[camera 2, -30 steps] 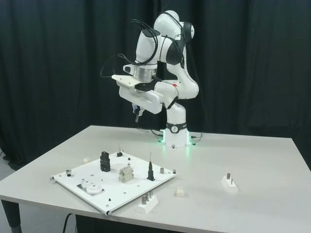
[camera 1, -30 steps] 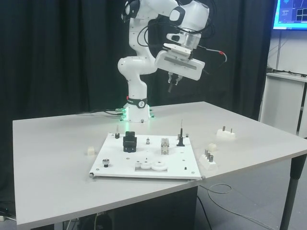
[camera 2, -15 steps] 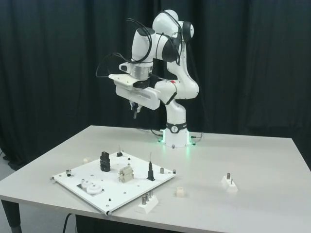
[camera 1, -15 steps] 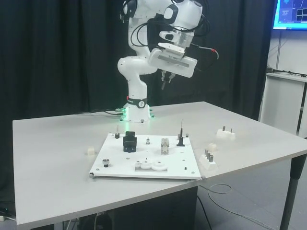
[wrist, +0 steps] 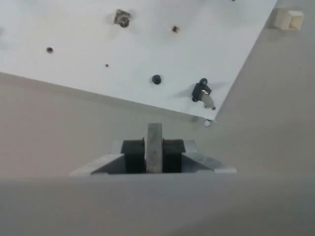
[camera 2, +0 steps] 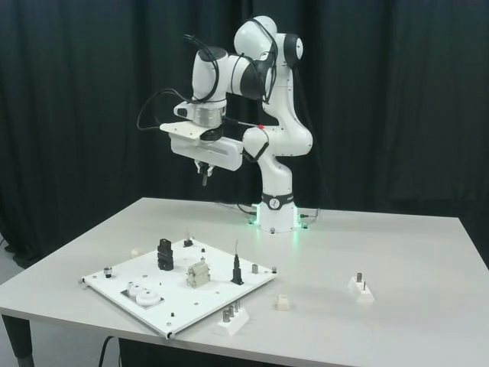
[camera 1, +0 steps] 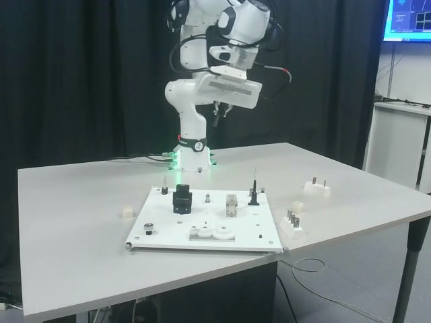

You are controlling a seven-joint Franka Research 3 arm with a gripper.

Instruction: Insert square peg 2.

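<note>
The square peg (wrist: 154, 147) sits upright between the gripper's (wrist: 154, 156) two fingers, clamped there and carried high above the grey table (camera 1: 81, 202), well apart from the white assembly board (camera 1: 209, 219) below. In the wrist view the board's corner lies beneath, with a small black clip (wrist: 201, 90) near its edge, a black round stud (wrist: 156, 78) beside it and a metal nut-like fitting (wrist: 122, 18) further in. The step in hand looks like transport toward the socket; to do it well, the arm should arrive above the square hole first, turn the wrist until the peg's flats match the hole's sides, and only then lower straight, slowly, releasing after the peg seats. Which hole is meant I cannot tell from here. On the board I count one black block (camera 1: 182, 200), one grey metal fixture (camera 1: 231, 205), one tall black pin stand (camera 1: 254, 195) and a row of three white gears (camera 1: 214, 233). Off the board lie two white peg holders (camera 1: 293, 227) (camera 1: 317, 188) and two small white cubes (camera 1: 126, 211) (camera 1: 297, 206).
</note>
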